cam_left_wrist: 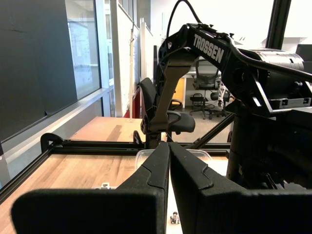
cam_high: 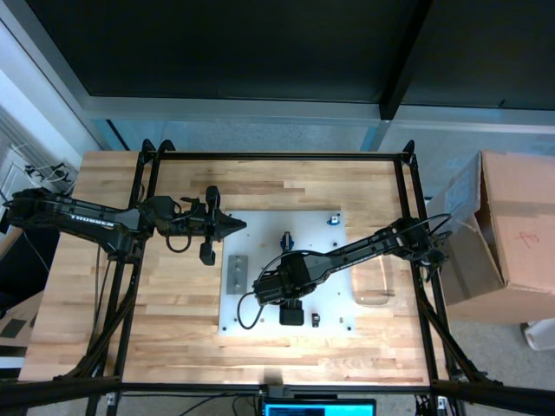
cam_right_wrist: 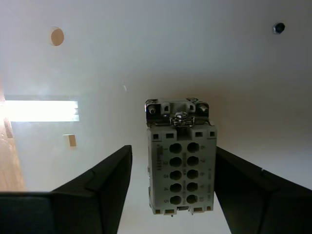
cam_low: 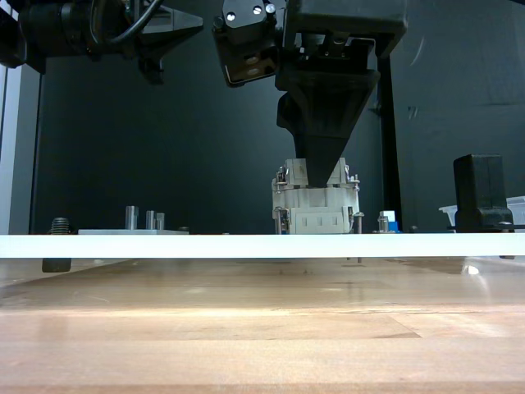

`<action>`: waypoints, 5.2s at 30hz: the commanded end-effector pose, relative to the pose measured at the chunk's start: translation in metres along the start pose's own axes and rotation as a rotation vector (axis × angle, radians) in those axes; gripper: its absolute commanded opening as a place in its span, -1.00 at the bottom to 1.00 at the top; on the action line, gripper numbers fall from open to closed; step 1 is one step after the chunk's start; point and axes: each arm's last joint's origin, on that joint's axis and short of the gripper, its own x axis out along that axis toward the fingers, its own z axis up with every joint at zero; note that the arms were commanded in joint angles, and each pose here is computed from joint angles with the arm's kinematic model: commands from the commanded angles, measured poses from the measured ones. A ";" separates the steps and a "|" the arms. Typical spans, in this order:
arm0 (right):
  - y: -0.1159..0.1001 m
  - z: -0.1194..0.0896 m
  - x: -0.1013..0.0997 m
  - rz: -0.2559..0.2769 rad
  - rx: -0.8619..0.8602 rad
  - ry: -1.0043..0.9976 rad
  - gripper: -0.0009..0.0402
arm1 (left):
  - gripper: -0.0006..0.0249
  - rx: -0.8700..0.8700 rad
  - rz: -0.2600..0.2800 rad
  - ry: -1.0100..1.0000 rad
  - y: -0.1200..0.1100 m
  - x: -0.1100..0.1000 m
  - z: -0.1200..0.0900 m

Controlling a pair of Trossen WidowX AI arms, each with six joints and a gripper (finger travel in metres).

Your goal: Remove the HAN10E connector from the taskboard and place in the container

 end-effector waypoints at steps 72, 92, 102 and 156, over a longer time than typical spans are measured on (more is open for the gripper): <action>-0.044 -0.129 -0.082 0.003 -0.039 -0.024 -0.89 | -0.95 0.000 0.000 0.000 0.000 0.000 0.000; -0.058 -0.213 -0.051 0.007 -0.085 -0.004 -0.86 | -0.95 0.000 0.000 0.000 0.000 0.000 0.000; -0.057 -0.228 -0.014 0.010 -0.051 -0.003 -0.70 | -0.95 0.000 0.000 0.000 0.000 0.000 0.000; -0.105 -0.174 -0.100 0.050 0.062 -0.786 -0.10 | -0.95 0.000 0.000 0.000 0.000 0.000 0.000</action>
